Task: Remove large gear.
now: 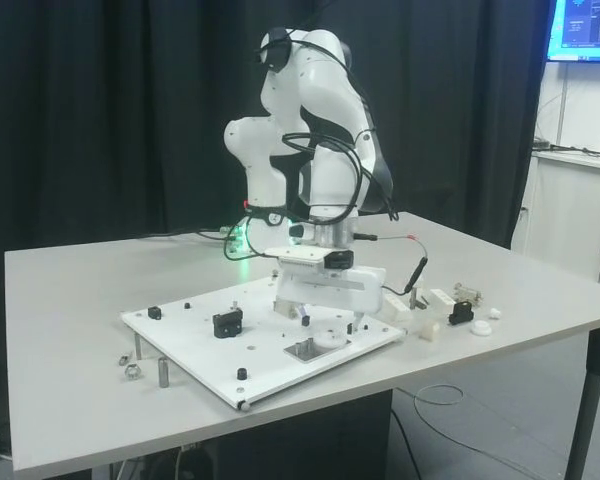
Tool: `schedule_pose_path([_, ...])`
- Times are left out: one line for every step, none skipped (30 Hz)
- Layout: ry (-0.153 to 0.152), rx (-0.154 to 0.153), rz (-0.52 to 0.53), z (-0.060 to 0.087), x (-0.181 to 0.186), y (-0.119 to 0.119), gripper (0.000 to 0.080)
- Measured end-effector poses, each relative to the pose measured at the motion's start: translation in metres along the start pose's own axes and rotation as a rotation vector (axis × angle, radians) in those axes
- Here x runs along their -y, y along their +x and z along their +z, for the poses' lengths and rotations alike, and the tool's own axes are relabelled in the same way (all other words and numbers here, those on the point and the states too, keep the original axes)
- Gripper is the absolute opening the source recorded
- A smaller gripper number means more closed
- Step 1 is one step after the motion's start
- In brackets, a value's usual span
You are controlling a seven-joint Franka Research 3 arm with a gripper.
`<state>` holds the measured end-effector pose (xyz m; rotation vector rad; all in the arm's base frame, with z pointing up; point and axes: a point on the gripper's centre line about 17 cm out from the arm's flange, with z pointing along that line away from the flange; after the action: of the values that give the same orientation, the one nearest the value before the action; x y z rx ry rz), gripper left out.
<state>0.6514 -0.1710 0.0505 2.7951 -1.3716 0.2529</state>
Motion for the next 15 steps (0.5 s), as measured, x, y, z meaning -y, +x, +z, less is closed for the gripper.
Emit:
schedule_pose_path([0.000,-0.001,-0.001,-0.0002,-0.0005,0.0007,0.0800])
schedule_pose_path([-0.001,-0.001,-0.003,-0.0004,-0.0009,0.0014,0.0800])
schedule_pose_path([-0.001,-0.002,-0.005,-0.0006,-0.0013,0.0019,0.0800])
schedule_pose_path([-0.001,-0.002,-0.008,-0.0007,-0.0016,0.0024,0.0800])
schedule_pose_path([-0.001,-0.002,-0.010,-0.0007,-0.0018,0.0027,0.0800])
schedule_pose_path([-0.001,-0.002,-0.014,-0.0007,-0.0020,0.0030,0.0800])
schedule_pose_path([-0.001,-0.002,-0.018,-0.0007,-0.0021,0.0032,0.0800])
schedule_pose_path([-0.001,-0.002,-0.022,-0.0006,-0.0022,0.0034,0.0800])
schedule_pose_path([-0.002,-0.002,-0.028,-0.0004,-0.0023,0.0035,0.0800])
schedule_pose_path([-0.003,-0.001,-0.033,-0.0001,-0.0024,0.0035,0.0800])
schedule_pose_path([-0.004,0.001,-0.039,0.0004,-0.0027,0.0035,0.0800])
schedule_pose_path([-0.006,0.003,-0.043,0.0009,-0.0029,0.0033,0.0800])
schedule_pose_path([-0.008,0.005,-0.047,0.0013,-0.0031,0.0032,0.0800])
schedule_pose_path([-0.010,0.008,-0.051,0.0018,-0.0032,0.0031,0.0800])
schedule_pose_path([-0.012,0.010,-0.055,0.0022,-0.0032,0.0032,0.0800])
